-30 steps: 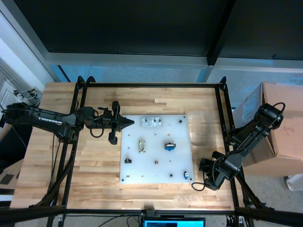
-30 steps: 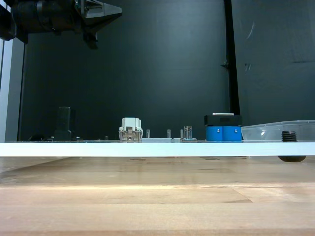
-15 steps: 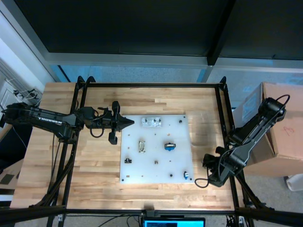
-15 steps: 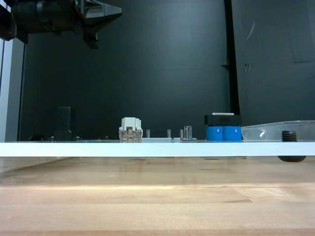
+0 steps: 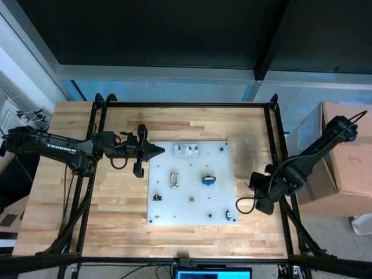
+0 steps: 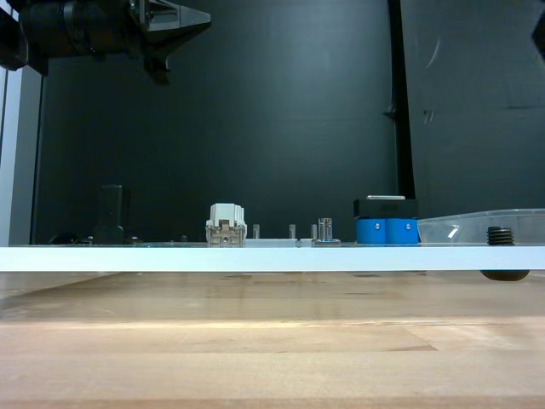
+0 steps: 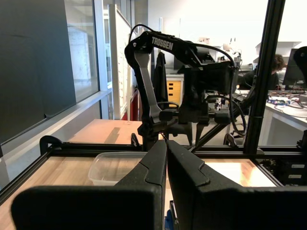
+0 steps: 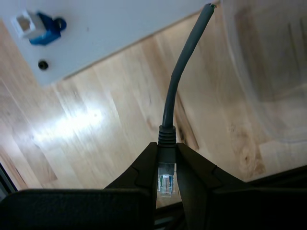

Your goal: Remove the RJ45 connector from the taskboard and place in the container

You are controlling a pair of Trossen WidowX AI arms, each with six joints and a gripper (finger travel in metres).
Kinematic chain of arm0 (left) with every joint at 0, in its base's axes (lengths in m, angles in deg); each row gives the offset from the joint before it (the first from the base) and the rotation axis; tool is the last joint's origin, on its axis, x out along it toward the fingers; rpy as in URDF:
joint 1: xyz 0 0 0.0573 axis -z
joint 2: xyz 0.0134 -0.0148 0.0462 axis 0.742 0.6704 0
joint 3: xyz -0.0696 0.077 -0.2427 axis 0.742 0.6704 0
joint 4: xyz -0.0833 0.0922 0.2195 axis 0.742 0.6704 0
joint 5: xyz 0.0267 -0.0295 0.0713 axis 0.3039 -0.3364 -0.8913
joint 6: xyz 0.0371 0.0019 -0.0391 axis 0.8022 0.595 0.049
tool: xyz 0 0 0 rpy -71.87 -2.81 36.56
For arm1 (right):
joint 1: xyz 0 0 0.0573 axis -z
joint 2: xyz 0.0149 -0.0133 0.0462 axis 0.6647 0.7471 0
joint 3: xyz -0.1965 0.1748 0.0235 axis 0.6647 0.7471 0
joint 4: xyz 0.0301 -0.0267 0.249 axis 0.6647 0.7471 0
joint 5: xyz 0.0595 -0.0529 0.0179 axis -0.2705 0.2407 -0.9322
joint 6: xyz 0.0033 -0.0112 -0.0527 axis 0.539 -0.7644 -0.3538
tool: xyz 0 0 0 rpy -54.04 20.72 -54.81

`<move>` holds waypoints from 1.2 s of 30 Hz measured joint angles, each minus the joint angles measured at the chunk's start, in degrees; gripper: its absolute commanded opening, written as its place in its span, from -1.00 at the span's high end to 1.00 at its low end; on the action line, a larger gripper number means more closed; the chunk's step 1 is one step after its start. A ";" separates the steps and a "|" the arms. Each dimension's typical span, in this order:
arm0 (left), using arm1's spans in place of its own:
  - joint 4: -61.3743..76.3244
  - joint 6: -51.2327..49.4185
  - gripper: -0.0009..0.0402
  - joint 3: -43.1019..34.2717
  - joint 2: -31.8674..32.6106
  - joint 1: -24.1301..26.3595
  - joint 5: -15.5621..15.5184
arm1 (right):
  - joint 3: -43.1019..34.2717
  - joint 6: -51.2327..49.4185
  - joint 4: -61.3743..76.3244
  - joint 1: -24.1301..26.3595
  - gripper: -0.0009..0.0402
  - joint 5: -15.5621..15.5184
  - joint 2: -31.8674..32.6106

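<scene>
Right end effector (image 8: 166, 152): I grip the RJ45 connector (image 8: 166, 184) between my fingers (image 8: 141, 170), clear of the taskboard (image 8: 120, 28), above the table (image 8: 96, 124) beside the container (image 8: 268, 72), its grey cable (image 8: 175, 86) trailing forward. Left end effector (image 7: 166, 143): closed tight, holding nothing, poised high at the taskboard's far-left corner

A wooden table (image 5: 192, 119) stood inside a black frame (image 5: 186, 105). A cardboard box (image 5: 347, 174) sat beside its right edge. Tall windows (image 7: 81, 48) lined one wall, and the far room was brightly lit.
</scene>
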 measured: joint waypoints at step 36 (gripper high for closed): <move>1.29 0.00 0.96 0.00 0.00 0.00 0.02 | 6.03 -33.83 0.13 50.29 0.35 -3.54 -2.25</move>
